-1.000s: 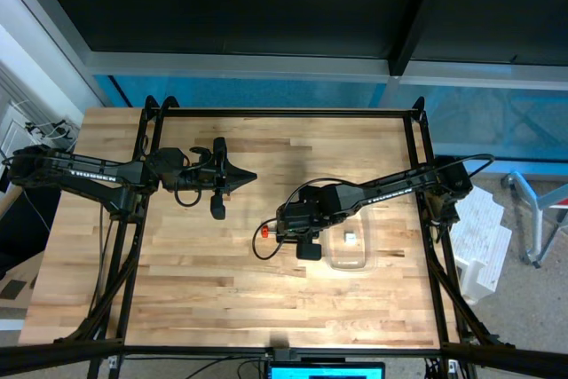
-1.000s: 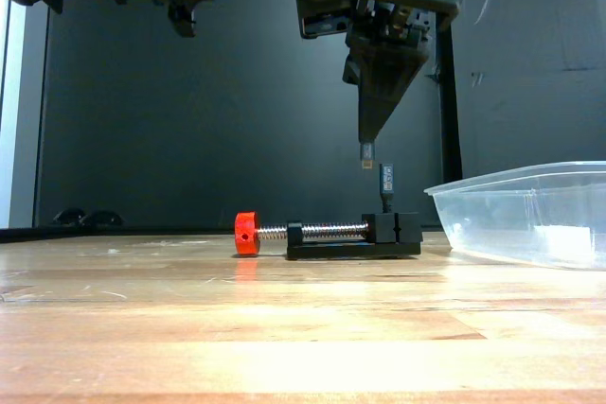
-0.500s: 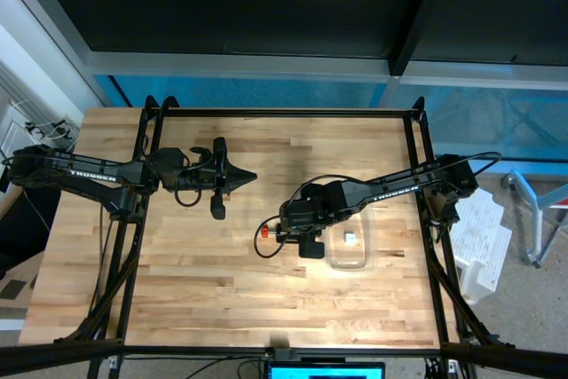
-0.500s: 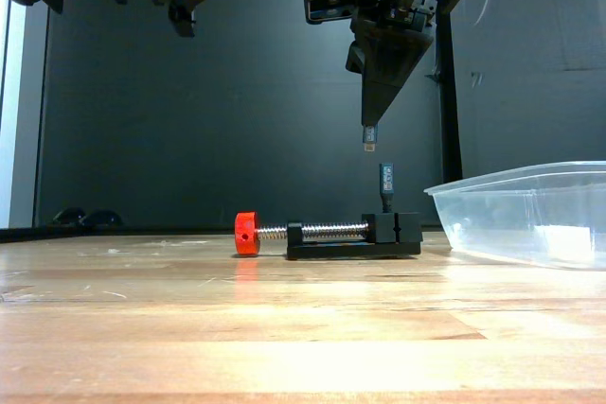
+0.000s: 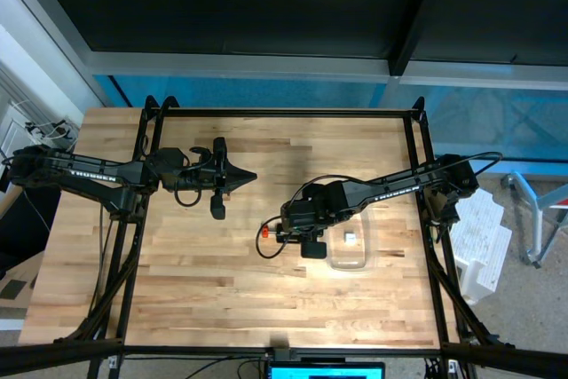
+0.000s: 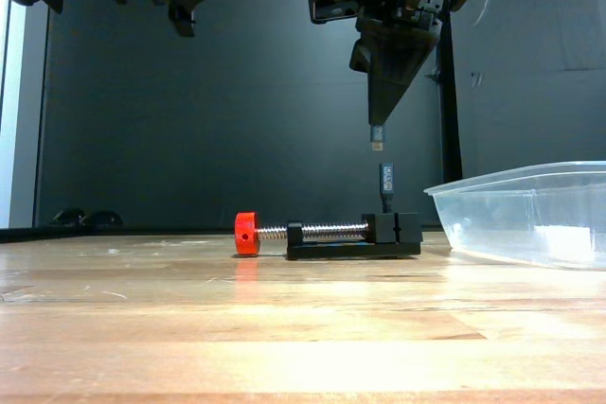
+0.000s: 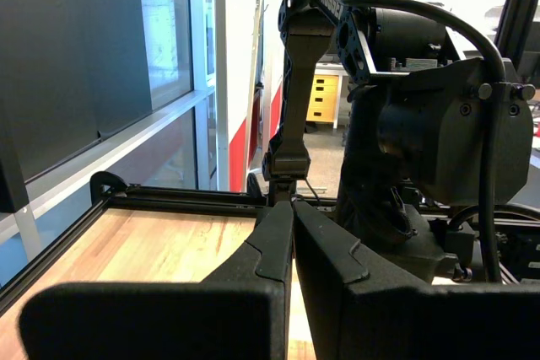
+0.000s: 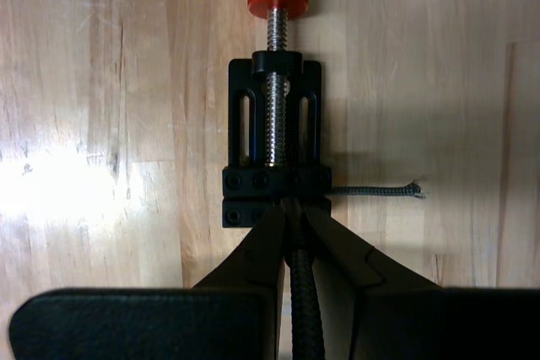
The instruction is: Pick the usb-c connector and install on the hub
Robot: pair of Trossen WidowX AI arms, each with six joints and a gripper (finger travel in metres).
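The hub [image 6: 355, 234], a small black block with a red-orange knob [image 6: 246, 233] on a screw, lies on the table; a short dark post [image 6: 385, 181] stands up from its right end. My right gripper [image 6: 378, 126] hangs above that end, shut on the usb-c connector [image 6: 378, 142], whose tip is a little above and just left of the post. In the right wrist view the fingers [image 8: 261, 246] pinch the connector's dark braided cable [image 8: 302, 292] over the hub [image 8: 274, 153]. From above, only the hub's knob [image 5: 264, 231] shows beside the right gripper [image 5: 306, 235]. My left gripper [image 5: 246, 177] is parked far left, shut and empty.
A clear plastic tray [image 5: 359, 259] stands just right of the hub and holds a tiny whitish square piece [image 5: 351, 237]; its rim [image 6: 516, 182] is close to the gripper. A frayed grey cord [image 8: 375, 191] lies beside the hub. A black frame [image 5: 284, 113] borders the table.
My right gripper has lifted a little and shifted to the right with the connector, now closer over the hub's post. The left arm has not moved.
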